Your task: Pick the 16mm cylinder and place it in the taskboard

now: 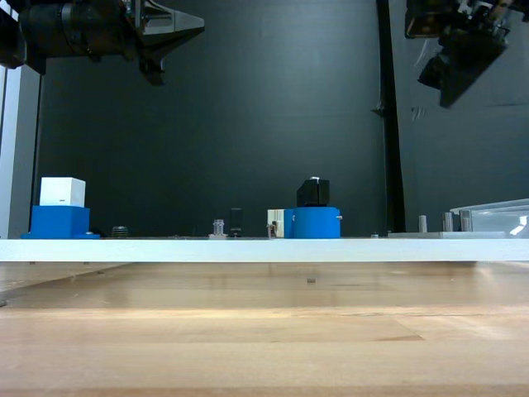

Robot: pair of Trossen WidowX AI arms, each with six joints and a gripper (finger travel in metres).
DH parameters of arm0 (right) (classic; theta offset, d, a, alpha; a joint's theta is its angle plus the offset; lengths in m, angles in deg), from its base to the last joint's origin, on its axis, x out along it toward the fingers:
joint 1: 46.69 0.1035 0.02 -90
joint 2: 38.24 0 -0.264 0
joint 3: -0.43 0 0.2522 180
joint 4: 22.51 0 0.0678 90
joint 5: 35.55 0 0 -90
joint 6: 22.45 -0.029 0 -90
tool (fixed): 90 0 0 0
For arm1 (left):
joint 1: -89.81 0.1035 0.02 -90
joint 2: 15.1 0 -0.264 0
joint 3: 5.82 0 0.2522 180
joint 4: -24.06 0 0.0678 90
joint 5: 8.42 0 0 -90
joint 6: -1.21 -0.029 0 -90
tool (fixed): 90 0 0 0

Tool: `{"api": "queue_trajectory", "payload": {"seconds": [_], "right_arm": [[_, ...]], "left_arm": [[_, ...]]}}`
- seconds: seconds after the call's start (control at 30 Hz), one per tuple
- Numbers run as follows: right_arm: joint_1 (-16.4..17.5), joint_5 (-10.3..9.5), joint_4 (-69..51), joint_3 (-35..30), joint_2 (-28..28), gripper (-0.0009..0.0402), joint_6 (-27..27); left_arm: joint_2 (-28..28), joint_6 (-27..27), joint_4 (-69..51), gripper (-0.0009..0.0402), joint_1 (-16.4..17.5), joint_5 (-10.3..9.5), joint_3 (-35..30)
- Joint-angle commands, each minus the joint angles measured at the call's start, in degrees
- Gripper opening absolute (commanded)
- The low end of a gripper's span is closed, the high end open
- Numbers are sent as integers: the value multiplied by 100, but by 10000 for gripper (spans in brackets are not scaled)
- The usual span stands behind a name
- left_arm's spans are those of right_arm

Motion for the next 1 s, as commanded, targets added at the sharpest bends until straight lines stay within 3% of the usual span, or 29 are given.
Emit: {"api": "queue_trajectory", "payload": {"seconds": [0.03, 0.5, 1.0], "right_arm": [[26, -13, -323, -13, 66, 0, -122], [498, -7, -1228, -9, 111, 0, -715], [673, -4, -1338, -9, 251, 0, -776]], "left_arm": [[2, -2, 0, 0, 0, 2, 0], [2, -2, 0, 0, 2, 2, 0], [2, 0, 0, 0, 0, 2, 0]]}}
